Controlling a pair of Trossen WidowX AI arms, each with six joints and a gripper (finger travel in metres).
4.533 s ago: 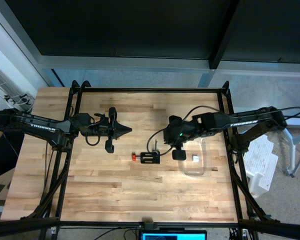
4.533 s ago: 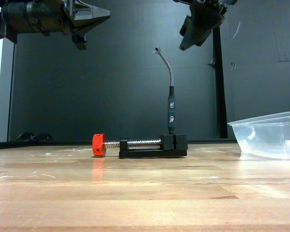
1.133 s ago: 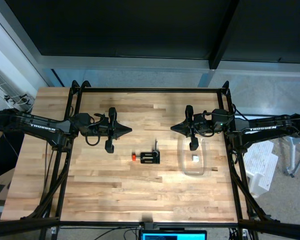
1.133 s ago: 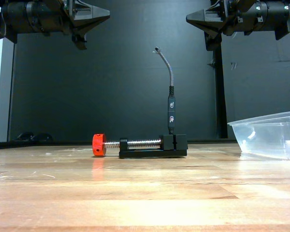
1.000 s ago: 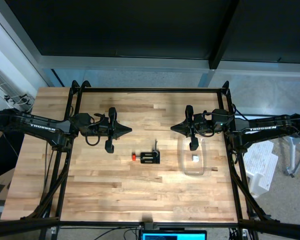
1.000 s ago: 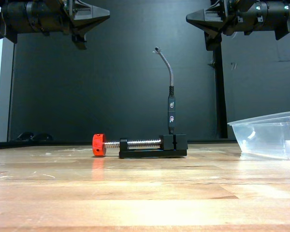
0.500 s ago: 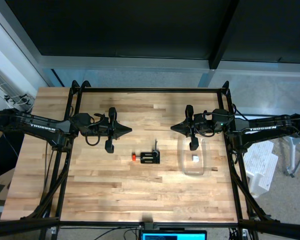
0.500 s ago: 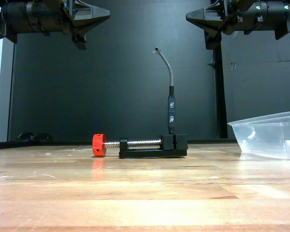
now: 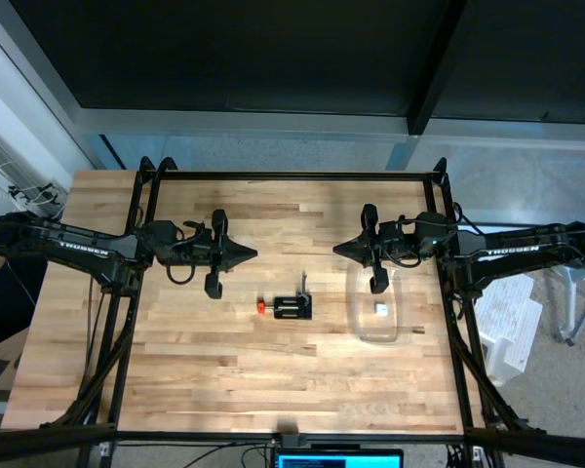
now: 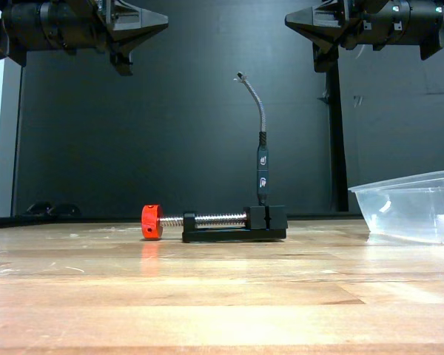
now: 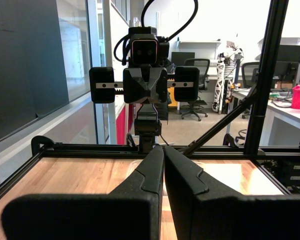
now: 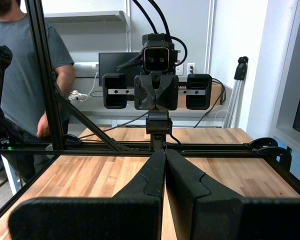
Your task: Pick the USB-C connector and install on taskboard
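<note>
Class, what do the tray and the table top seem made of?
The tray looks like clear plastic: see-through, glossy. The table top looks like wood: grain, plank seams. Both shut, the left gripper and right gripper hang high above it.

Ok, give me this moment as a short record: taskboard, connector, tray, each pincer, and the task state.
taskboard: on the table, near its middle, red-orange knob at its left end
USB-C connector: upright in the taskboard, upper end curving left
tray: clear, right of the taskboard, small white item inside
left pincer: shut, empty, raised, left of the taskboard
right pincer: shut, empty, raised near the tray's far end
task state: connector looks installed; neither pincer touches it
</note>
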